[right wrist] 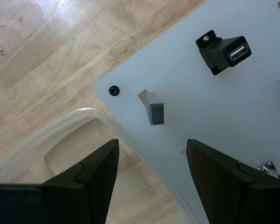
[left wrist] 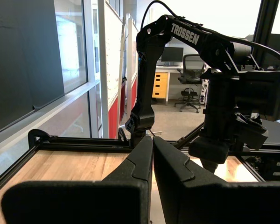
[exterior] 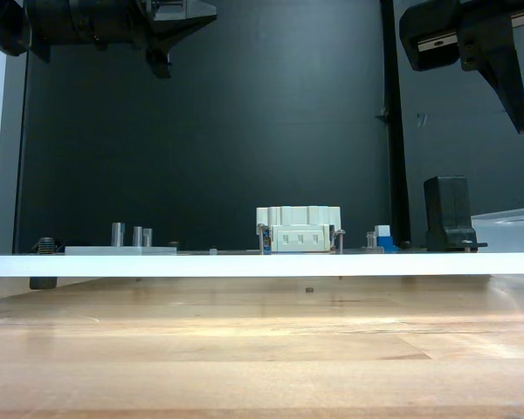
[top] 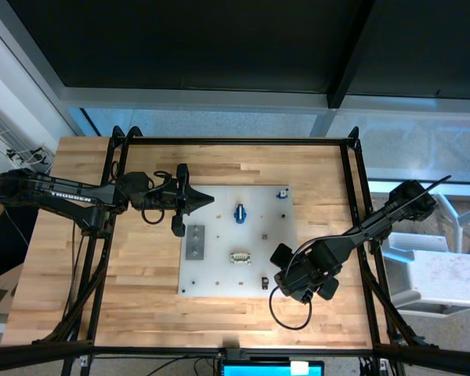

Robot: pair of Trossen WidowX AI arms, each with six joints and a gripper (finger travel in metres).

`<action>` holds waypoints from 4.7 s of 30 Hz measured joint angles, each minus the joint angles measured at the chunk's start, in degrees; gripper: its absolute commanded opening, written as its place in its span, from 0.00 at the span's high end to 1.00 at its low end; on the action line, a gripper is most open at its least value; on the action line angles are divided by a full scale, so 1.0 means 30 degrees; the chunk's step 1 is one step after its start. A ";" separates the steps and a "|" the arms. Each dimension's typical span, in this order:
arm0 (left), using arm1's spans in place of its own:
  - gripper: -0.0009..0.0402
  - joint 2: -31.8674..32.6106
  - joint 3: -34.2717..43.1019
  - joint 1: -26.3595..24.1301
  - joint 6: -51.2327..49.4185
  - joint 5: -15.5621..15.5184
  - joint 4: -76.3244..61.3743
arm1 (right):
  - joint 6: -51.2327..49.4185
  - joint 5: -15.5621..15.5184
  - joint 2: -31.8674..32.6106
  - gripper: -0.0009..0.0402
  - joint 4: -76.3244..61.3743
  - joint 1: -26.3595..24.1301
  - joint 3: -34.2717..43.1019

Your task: Pick the 16mm bar and place in it's hole on the taskboard

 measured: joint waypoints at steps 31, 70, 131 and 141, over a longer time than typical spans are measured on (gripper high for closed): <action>0.98 -0.0007 0.0000 0.0000 0.0000 0.0000 0.0007 | 0.1851 0.0015 0.1749 0.58 0.1851 -0.0066 -0.0386; 0.98 0.0000 0.0007 0.0000 0.0000 0.0000 0.0000 | -0.3869 -0.0029 0.1770 0.97 0.2805 -0.0109 -0.1319; 0.98 -0.0007 0.0007 0.0000 0.0000 0.0000 0.0000 | -1.1016 -0.0576 0.2433 0.97 0.3570 0.0525 -0.1464; 0.98 -0.0007 0.0007 0.0000 0.0000 0.0000 0.0007 | -0.9938 -0.0291 0.2251 0.52 0.3395 0.0532 -0.1253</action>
